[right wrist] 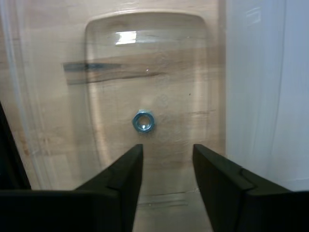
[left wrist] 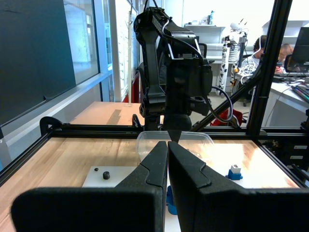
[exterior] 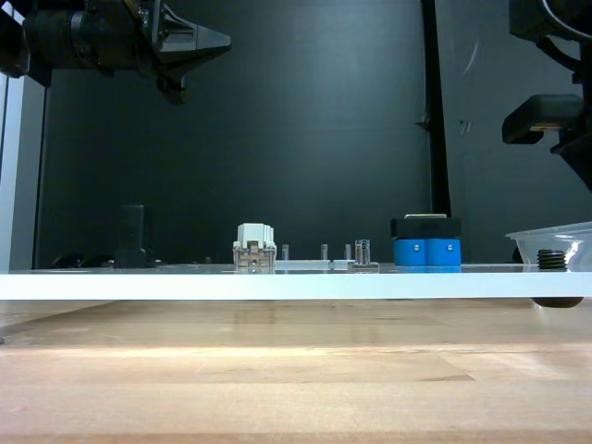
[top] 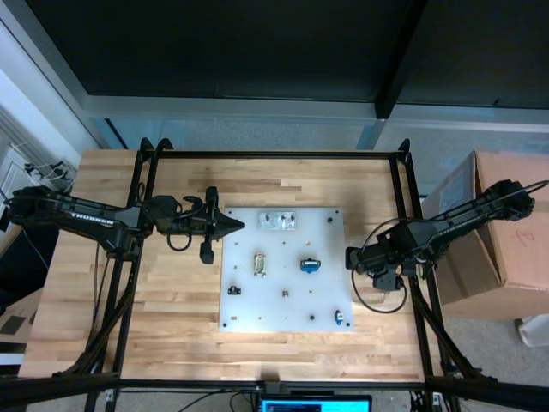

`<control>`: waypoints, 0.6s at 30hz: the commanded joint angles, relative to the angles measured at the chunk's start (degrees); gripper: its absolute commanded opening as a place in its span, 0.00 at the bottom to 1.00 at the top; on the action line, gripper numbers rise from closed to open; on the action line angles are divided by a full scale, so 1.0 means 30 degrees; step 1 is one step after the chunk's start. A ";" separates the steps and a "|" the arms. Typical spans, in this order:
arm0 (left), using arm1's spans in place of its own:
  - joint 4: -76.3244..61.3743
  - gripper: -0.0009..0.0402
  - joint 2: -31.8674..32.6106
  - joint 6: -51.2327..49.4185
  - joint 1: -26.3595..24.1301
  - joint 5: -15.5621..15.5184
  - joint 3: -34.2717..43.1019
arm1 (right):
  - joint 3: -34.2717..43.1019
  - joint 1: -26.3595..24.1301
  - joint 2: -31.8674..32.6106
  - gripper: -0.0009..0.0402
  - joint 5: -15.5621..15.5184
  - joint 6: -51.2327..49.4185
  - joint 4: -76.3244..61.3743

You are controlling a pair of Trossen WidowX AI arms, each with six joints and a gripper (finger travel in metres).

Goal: Pick the M12 nut and place it on its threads and fasten

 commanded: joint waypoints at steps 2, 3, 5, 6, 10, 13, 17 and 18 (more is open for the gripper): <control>0.0007 0.02 0.0000 0.0000 0.0000 0.0000 0.0007 | -0.0415 0.0007 0.0007 0.50 -0.0007 0.0364 0.0583; 0.0007 0.02 0.0000 0.0000 0.0000 0.0000 0.0007 | -0.0459 0.0007 0.0007 0.52 0.0000 0.0466 0.0641; 0.0007 0.02 0.0000 0.0000 0.0000 0.0000 0.0007 | -0.0488 0.0007 0.0007 0.55 0.0007 0.0532 0.0641; 0.0007 0.02 0.0000 0.0000 0.0000 0.0000 0.0007 | -0.0488 0.0007 0.0007 0.56 0.0007 0.0663 0.0634; 0.0007 0.02 0.0000 0.0007 0.0000 0.0000 0.0007 | -0.0495 -0.0007 0.0036 0.58 0.0007 0.3235 0.0641; 0.0007 0.02 0.0000 0.0000 0.0000 0.0000 0.0007 | -0.0568 -0.0007 0.0058 0.57 0.0000 0.5850 0.0721; 0.0007 0.02 0.0000 0.0000 0.0000 0.0000 0.0007 | -0.1253 -0.0015 0.0058 0.54 -0.0007 0.7657 0.1348; 0.0007 0.02 0.0000 0.0000 0.0007 0.0000 0.0007 | -0.1501 -0.0007 0.0058 0.53 -0.0015 0.7752 0.1559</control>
